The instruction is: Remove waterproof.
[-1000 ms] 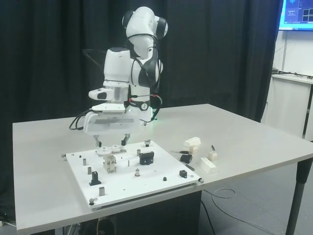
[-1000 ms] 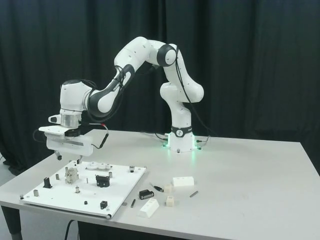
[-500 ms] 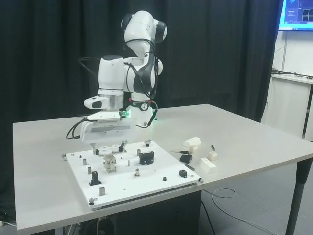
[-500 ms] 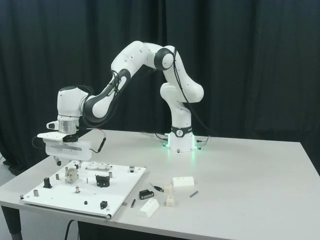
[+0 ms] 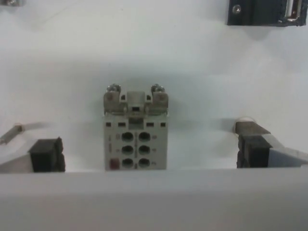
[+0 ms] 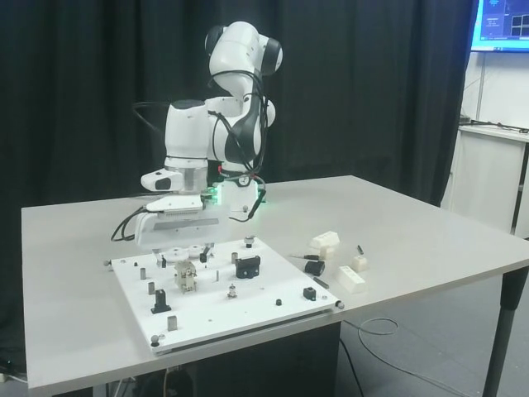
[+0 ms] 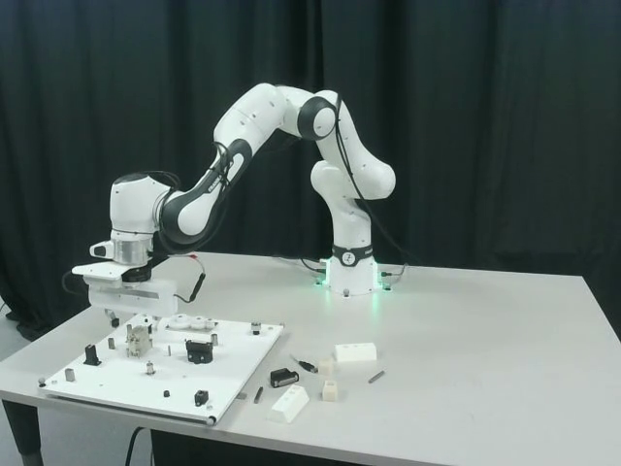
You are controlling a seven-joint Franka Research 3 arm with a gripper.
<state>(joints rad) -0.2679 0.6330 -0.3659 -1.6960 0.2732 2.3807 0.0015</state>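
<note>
Gripper (image 6: 183,258) hangs low over the far left part of the white board (image 6: 248,310), jaws spread wide and holding nothing; in the wrist view one black fingertip (image 5: 46,155) and the other sit well apart on either side of the waterproof connector (image 5: 135,134), neither touching it. The connector is a grey block with six round sockets in two columns and two screw heads on a bracket at its 12 o'clock end; in the first room view it stands upright on the board (image 6: 185,277), directly under the gripper. Black socket part (image 5: 267,12) shows in the wrist view at 1 o'clock from the connector. On the board in the first room view: small black post (image 6: 160,302) at 7 o'clock from the connector, black block (image 6: 248,266) at 3 o'clock from it, small black cube (image 6: 309,293) further along at 4 o'clock. Off the board on the grey table (image 6: 430,231), well apart from the gripper, lie three white blocks (image 6: 325,241), the nearest at 3 o'clock from the black block. Second room view: white arm (image 7: 262,116) arches from its base (image 7: 351,277) down to the gripper (image 7: 129,316) above the connector (image 7: 138,338).
</note>
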